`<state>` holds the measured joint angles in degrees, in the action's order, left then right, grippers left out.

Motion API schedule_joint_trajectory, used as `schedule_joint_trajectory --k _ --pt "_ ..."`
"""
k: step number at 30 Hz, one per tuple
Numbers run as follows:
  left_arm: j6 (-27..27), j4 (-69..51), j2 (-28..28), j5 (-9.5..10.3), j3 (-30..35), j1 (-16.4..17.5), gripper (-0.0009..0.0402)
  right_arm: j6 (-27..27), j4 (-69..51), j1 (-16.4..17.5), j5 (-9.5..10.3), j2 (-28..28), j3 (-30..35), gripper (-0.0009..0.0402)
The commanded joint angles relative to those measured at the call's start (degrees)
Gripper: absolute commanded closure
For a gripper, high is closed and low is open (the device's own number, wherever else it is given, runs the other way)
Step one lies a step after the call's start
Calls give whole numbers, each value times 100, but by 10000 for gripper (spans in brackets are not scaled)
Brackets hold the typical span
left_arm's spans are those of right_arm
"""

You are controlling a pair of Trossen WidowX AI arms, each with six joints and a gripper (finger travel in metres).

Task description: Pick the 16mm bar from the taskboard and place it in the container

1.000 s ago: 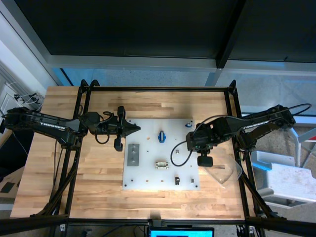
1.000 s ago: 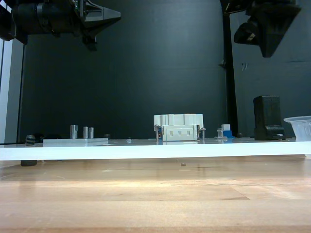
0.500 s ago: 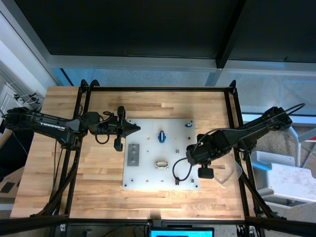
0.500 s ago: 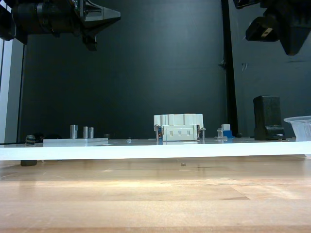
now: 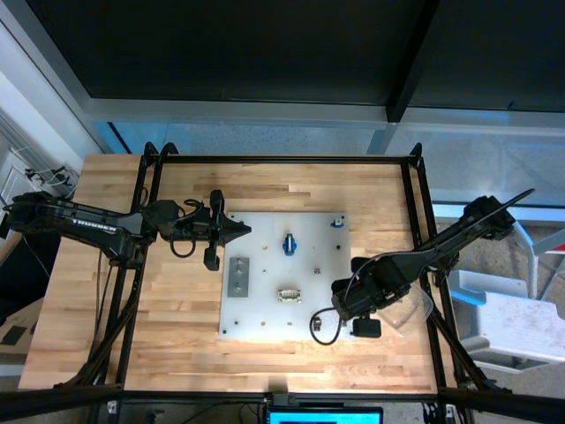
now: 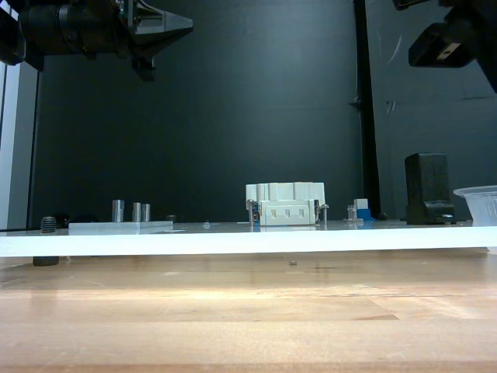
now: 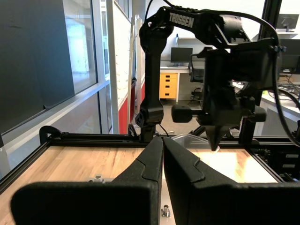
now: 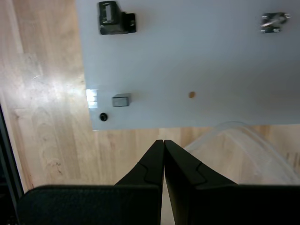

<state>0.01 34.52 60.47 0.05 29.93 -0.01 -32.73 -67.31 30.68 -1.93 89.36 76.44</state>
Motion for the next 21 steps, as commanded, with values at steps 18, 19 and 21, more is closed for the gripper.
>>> schedule_joint_trajectory --k 18,19,21 --pt "0 2 2 -2 2 0 393 -2 415 136 -7 382 0 179" --pt "0 2 2 -2 2 0 393 -2 444 138 -4 402 0 170" --pt "0 2 2 -2 2 2 393 0 487 160 -7 435 0 154"
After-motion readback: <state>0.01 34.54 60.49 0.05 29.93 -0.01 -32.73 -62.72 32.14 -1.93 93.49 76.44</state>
